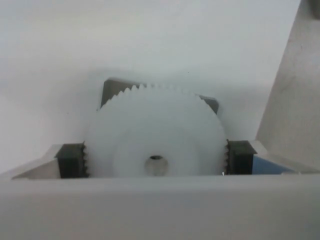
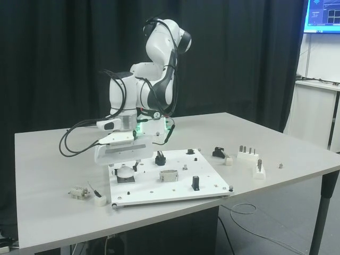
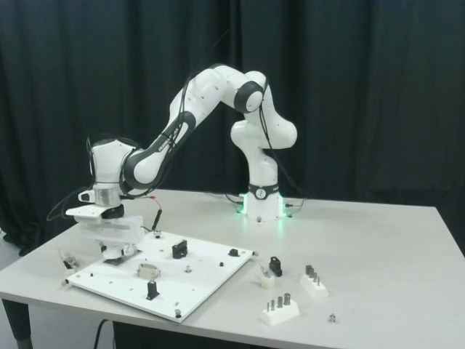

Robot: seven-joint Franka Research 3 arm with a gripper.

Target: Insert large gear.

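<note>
Now claw [image 1: 156,159] pads grip large gear [image 1: 155,132] by its edges.

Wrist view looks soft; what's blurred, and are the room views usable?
Wrist view: the large gear between the hand's pads is hazy, its teeth only clear at the rim; background washed out. Both room views: evenly lit, the board legible.

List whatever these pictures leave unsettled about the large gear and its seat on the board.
- Wrist view: the large gear hides what lies under it; only dark corners of a plate show, so whether a peg is in its bore cannot be told.
- Wrist view: the gear's near edge is cut off by the gripper body.
- Both room views: the gear is too small on the white board, so seating height is unclear.
</note>
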